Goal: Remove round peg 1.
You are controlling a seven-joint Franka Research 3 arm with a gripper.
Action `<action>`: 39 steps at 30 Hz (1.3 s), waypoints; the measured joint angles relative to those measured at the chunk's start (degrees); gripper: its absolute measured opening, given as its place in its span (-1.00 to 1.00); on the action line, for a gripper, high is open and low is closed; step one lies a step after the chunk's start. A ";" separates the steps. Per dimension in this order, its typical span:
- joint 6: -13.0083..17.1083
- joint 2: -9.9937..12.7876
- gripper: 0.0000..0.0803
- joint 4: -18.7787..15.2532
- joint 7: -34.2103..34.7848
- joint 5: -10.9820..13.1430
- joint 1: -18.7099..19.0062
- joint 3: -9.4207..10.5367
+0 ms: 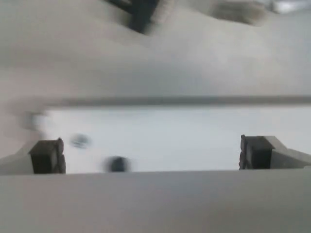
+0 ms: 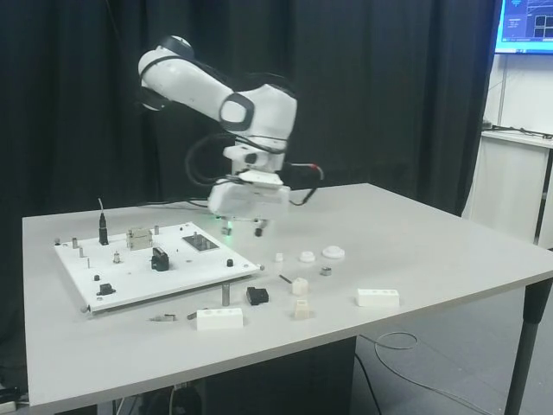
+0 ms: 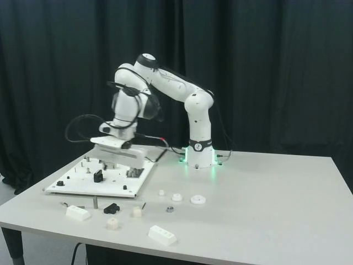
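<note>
My gripper (image 2: 244, 226) (image 3: 118, 164) hangs a little above the white board (image 2: 173, 278) (image 3: 83, 186), over the edge of it that lies nearest the arm's base. In the wrist view my gripper (image 1: 151, 154) is open, both black fingertips (image 1: 47, 156) wide apart with nothing between them. Below them is the white board (image 1: 194, 136) with two blurred dark spots (image 1: 117, 164); I cannot tell what they are. Several short grey pegs (image 2: 87, 259) stand upright in the board at its far-left part. I cannot tell which one is round peg 1.
A grey peg (image 2: 225, 294) (image 3: 95, 202) stands on the table just off the board's front edge. Beside it lie white blocks (image 2: 219, 318) (image 2: 378, 297), a black part (image 2: 257, 295), small white cubes (image 2: 300, 285) and white discs (image 2: 333, 252). A black plug (image 2: 102, 229) rises from the board.
</note>
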 joint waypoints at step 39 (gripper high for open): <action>1.21 -6.49 0.99 17.77 -37.43 0.13 -18.67 -4.67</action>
